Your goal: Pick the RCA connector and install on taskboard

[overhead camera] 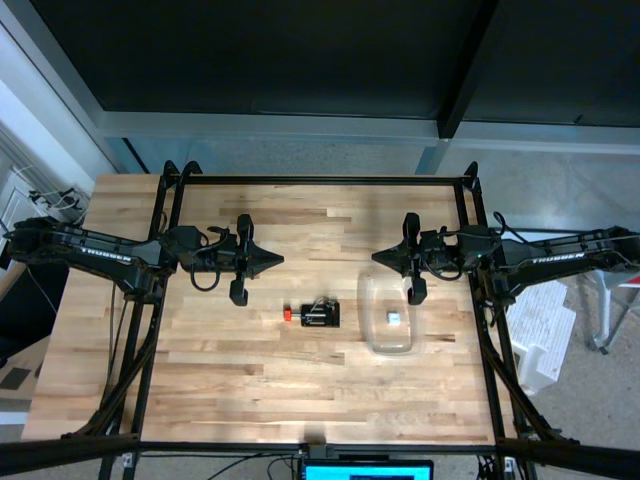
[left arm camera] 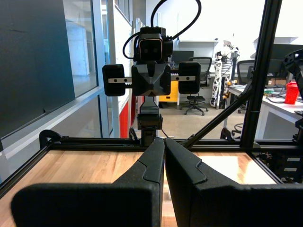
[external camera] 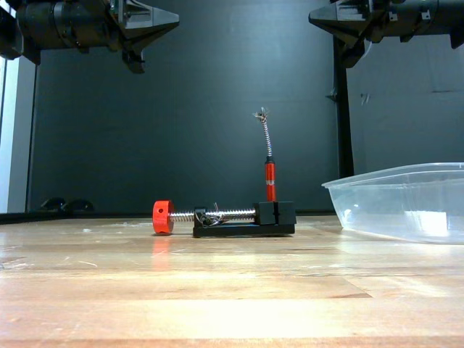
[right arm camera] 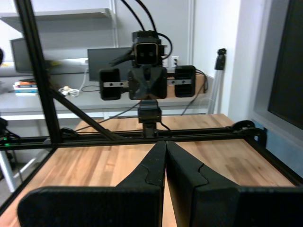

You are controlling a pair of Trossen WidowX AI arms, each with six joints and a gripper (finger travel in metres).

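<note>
- The left gripper point(overhead camera: 277, 261) hovers above the wooden table point(overhead camera: 250, 385) on its left half, pointing inward. Its two fingers are pressed together at the tips and hold nothing, as the left wrist view point(left arm camera: 164, 142) shows.
- The right gripper point(overhead camera: 377, 258) mirrors it on the right half, tip pointing at the left one. Its fingers are likewise closed on nothing point(right arm camera: 165, 143).
- In the low view both grippers point(external camera: 176, 20) point(external camera: 312, 15) hang high above the tabletop.
- One taskboard point(overhead camera: 316, 314) lies flat on the table between the two grippers and nearer the front edge. It is a black block with a red-orange knob at its left end, a silvery threaded rod along the top, and an upright red stem topped by a bent silvery coil point(external camera: 269, 170).
- One clear plastic tray point(overhead camera: 366, 312) sits just right of the taskboard, apart from it, below the right gripper.
- One small pale square piece point(overhead camera: 394, 318) lies inside the tray.
- The RCA connector is too small to pick out with certainty.
</note>
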